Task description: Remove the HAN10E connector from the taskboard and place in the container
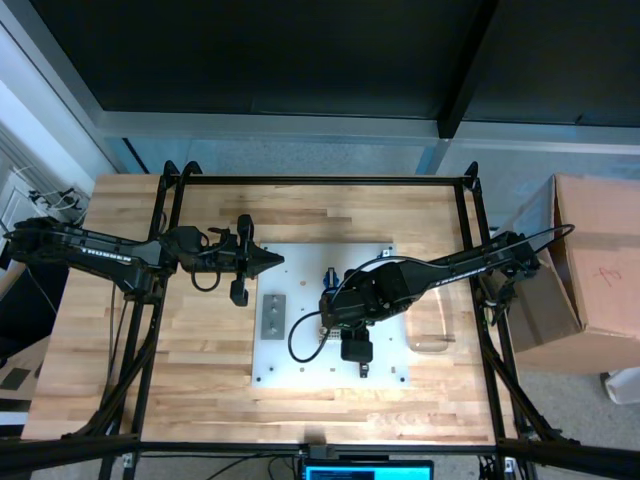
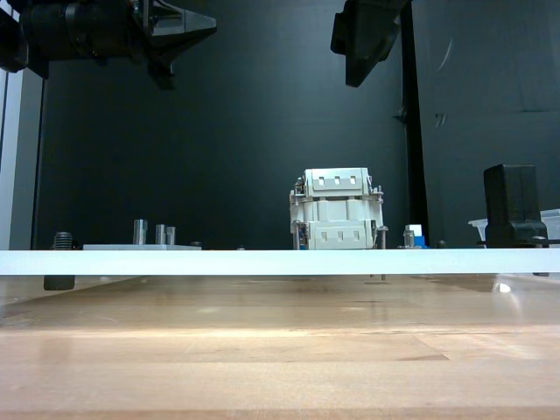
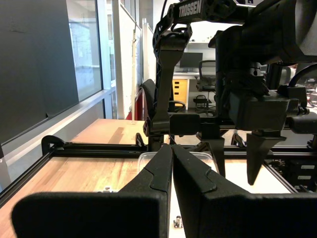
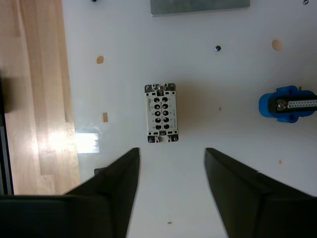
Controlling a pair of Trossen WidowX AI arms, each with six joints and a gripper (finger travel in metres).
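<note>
The HAN10E connector, a grey-white block, stands upright in its seat on the white taskboard. From above its pin face shows, with nothing touching it. My right gripper hangs open well above the connector, its fingers spread wider than the part. In the low view the right gripper is high over the board. My left gripper is shut on nothing and hovers over the board's left edge, away from the connector. In the high view the right arm covers the connector.
A clear container sits at the board's right edge. A grey metal plate with pegs lies on the board's left part. A blue connector is mounted near the HAN10E. A black block stands on the board's right side.
</note>
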